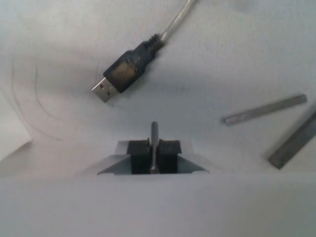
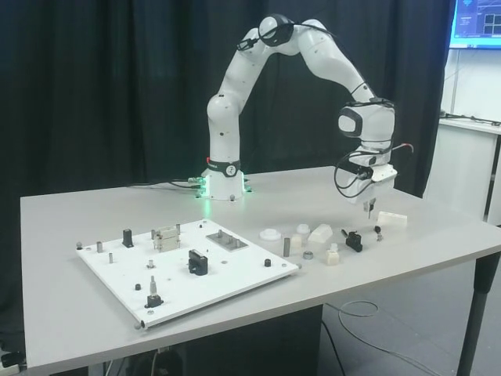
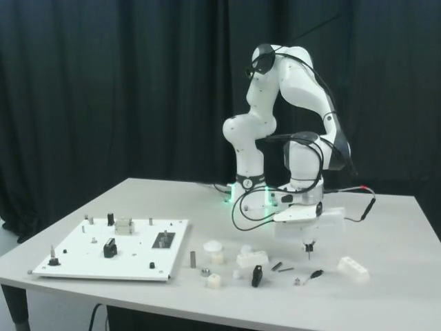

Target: Place round peg 1.

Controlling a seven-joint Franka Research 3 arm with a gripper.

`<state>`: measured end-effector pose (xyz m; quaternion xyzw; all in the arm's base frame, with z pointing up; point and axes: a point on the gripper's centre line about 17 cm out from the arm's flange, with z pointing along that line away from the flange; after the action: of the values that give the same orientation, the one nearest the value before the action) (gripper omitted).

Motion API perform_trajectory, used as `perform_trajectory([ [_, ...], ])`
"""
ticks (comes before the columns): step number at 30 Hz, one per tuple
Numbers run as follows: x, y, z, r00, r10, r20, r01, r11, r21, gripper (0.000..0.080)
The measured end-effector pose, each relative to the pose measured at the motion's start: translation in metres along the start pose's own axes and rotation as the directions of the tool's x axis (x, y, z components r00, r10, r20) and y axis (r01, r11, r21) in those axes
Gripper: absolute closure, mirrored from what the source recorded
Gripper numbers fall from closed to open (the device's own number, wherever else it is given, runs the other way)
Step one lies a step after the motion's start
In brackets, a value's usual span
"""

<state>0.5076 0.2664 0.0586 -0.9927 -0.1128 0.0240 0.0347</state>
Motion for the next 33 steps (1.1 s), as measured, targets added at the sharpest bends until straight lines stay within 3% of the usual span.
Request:
perform_trajectory([
  [12, 0.005, -0.002, 0.018, 1.0, -0.008, -0.027, 0.007, 1.0, -0.026, 0.077],
  [26, 0.008, 0.001, 0.02, 0.999, 0.002, -0.036, -0.003, 0.999, -0.033, 0.077],
  [27, 0.008, 0.001, 0.02, 0.999, 0.003, -0.037, -0.004, 0.999, -0.033, 0.028],
  [33, 0.01, 0.003, 0.018, 0.999, 0.006, -0.04, -0.007, 0.999, -0.034, 0.028],
])
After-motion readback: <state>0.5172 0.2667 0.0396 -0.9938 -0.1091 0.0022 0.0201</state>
